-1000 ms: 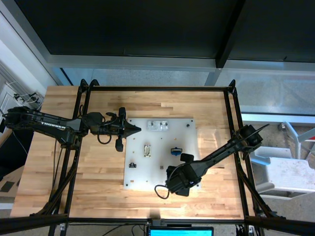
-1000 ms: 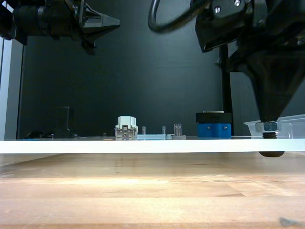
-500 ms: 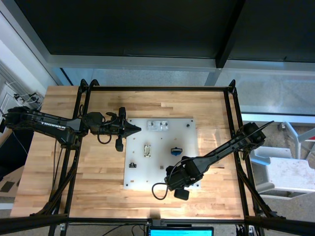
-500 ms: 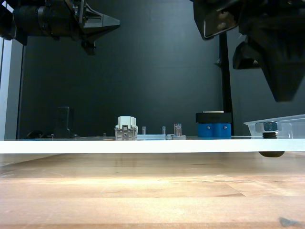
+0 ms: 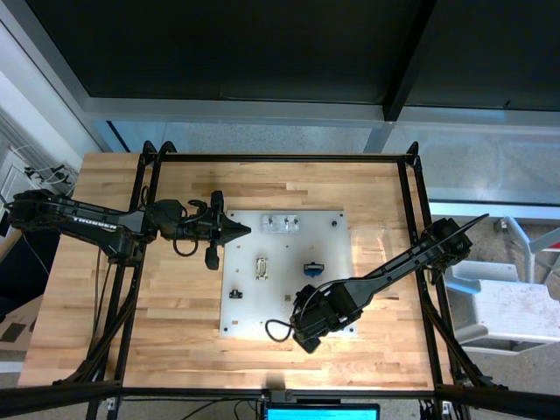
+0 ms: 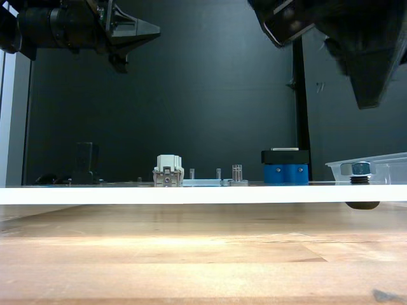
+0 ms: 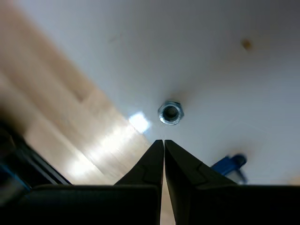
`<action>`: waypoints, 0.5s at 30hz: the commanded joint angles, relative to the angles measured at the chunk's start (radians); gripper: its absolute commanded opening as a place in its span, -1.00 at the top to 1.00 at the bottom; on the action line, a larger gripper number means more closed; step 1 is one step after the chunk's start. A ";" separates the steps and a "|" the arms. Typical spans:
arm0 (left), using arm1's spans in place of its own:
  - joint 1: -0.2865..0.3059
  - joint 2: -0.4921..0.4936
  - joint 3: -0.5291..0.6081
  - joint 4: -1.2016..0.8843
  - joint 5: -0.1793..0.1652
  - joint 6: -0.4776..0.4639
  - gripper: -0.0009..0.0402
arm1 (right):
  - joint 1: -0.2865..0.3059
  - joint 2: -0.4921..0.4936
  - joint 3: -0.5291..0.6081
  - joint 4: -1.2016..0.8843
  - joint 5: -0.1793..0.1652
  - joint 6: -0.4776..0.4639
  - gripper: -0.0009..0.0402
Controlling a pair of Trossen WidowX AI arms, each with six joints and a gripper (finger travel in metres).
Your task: Unfasten the M12 fastener and place in the container
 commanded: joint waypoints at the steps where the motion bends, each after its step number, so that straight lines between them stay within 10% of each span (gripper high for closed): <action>1: 0.000 0.000 0.000 0.000 0.000 0.000 0.96 | -0.002 0.002 0.000 -0.002 -0.016 0.105 0.80; 15: 0.000 0.000 0.000 0.000 0.000 0.000 0.96 | -0.016 0.084 0.018 0.007 -0.007 0.437 -0.10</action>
